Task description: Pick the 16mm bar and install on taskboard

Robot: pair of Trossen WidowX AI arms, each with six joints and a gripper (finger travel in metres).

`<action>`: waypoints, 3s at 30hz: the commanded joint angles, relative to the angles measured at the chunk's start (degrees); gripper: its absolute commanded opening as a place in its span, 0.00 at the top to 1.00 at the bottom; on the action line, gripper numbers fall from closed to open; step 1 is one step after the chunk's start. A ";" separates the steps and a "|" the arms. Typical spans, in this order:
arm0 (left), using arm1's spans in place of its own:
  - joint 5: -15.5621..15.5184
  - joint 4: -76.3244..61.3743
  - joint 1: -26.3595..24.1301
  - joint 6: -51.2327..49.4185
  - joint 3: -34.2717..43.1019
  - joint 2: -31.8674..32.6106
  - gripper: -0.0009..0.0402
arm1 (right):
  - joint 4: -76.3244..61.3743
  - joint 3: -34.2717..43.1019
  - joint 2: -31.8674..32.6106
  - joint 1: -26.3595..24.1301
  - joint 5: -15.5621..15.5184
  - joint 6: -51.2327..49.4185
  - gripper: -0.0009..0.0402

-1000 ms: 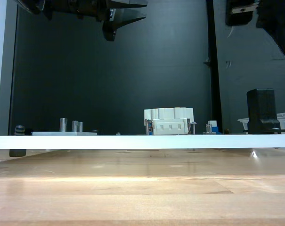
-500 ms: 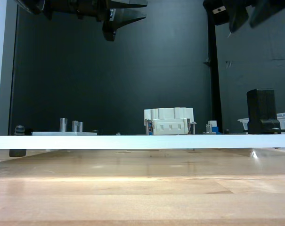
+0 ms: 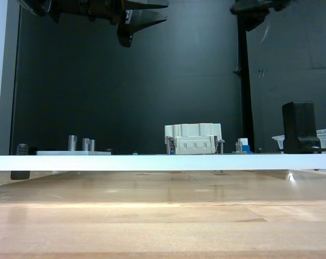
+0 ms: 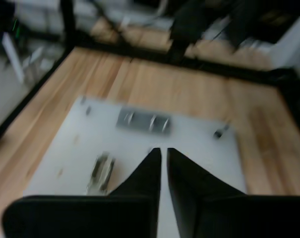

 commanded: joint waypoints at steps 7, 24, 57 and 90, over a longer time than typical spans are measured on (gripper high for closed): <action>0.02 0.02 0.00 0.02 0.00 0.00 0.63 | 24.09 -11.04 -3.63 -4.63 0.22 5.81 0.98; 0.00 0.04 0.00 0.02 0.00 0.00 0.63 | 36.74 -16.61 -3.50 -5.53 1.55 8.24 0.98; 0.00 0.02 0.00 0.04 0.00 0.00 0.63 | 37.64 -16.61 -3.52 -5.51 1.51 8.17 0.98; -0.87 5.51 -0.83 6.49 -0.02 0.07 0.98 | 37.62 -16.61 -3.52 -5.40 1.49 8.15 0.98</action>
